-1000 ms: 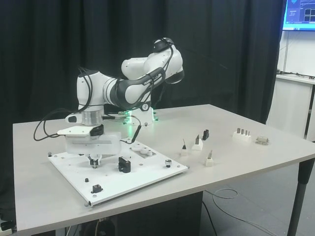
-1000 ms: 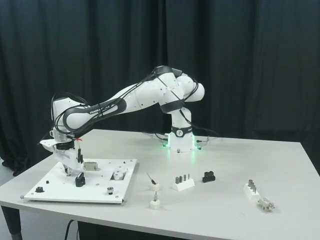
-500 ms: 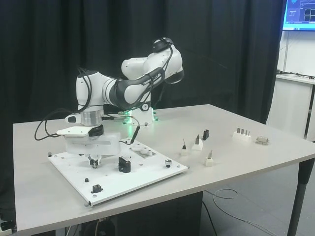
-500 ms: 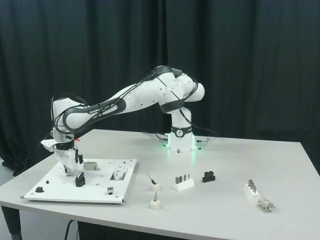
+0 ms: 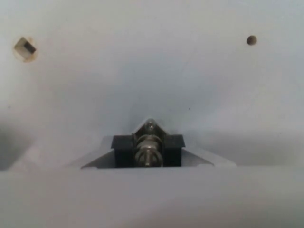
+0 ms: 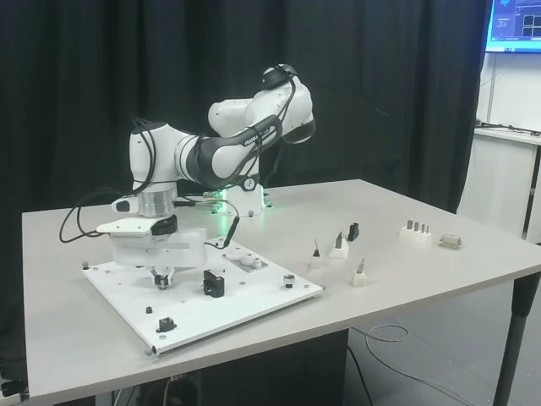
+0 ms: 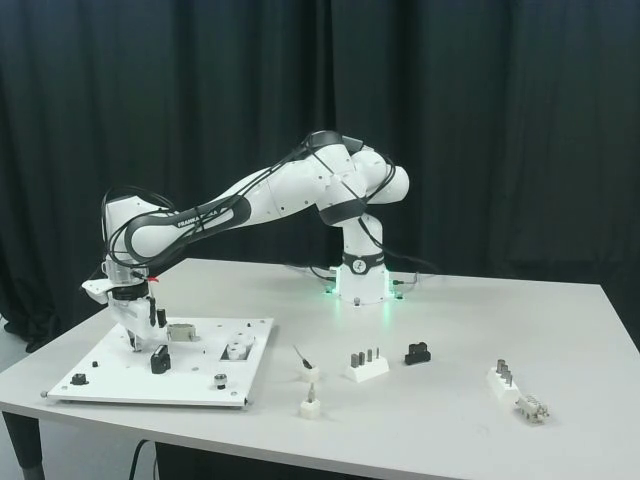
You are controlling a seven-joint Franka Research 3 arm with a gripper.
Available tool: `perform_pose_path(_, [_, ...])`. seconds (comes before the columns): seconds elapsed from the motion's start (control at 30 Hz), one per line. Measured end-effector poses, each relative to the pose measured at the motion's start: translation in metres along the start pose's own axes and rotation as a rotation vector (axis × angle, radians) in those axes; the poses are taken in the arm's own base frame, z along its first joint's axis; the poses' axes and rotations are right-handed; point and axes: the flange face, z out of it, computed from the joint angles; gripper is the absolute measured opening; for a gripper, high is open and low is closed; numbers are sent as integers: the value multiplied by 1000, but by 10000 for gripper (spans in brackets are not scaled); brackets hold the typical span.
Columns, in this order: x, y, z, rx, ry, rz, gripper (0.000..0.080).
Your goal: Insert BNC.
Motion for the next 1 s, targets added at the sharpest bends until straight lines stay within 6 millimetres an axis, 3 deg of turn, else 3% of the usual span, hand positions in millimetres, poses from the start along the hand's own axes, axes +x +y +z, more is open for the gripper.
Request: perform_pose_path(1.0, [0, 0, 1, 1, 1, 27, 121])
